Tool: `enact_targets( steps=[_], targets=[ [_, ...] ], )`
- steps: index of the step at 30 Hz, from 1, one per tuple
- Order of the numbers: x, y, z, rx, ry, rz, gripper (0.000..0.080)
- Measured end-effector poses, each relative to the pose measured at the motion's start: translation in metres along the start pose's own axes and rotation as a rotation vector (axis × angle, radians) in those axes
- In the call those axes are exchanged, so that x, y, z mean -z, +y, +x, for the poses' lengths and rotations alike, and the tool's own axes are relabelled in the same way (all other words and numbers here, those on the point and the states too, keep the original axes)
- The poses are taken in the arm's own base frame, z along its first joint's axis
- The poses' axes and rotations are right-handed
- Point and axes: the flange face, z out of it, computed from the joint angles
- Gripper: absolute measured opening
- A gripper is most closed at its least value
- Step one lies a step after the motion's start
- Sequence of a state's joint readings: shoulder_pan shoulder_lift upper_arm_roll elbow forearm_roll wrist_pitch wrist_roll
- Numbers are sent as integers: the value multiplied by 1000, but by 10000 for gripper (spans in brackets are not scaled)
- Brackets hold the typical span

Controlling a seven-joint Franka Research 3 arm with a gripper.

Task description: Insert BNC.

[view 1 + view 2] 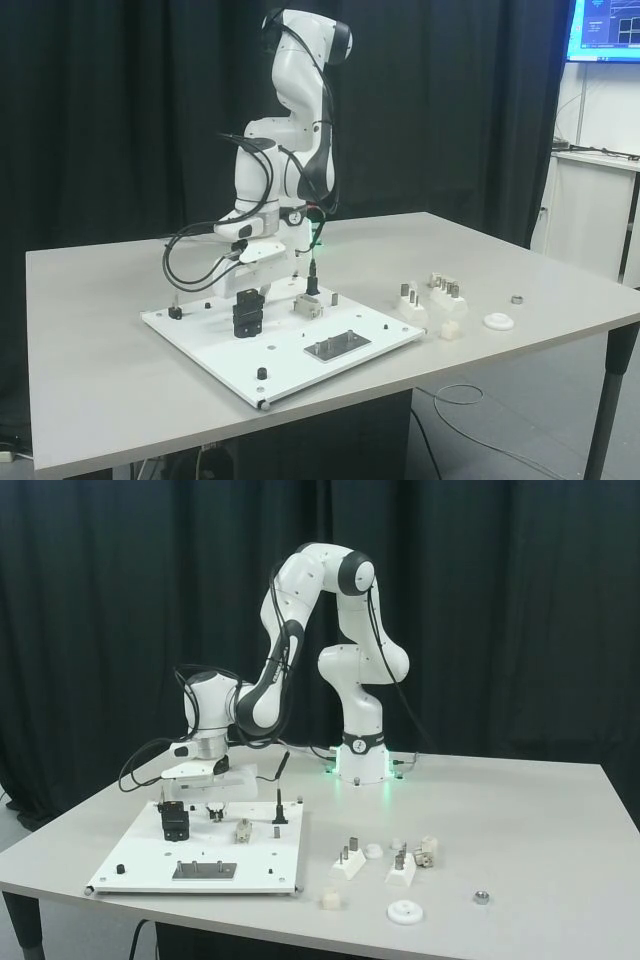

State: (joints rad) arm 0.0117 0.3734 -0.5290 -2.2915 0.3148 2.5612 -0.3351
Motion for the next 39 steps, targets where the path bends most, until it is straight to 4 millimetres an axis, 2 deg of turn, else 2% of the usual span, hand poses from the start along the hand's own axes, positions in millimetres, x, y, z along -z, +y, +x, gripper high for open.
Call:
enact_targets(
  steps=[10, 39],
  targets=[
    [0, 0, 0, -19, 1, -1, 125],
    [0, -1, 0, -235, 4, -2, 125]
  ],
)
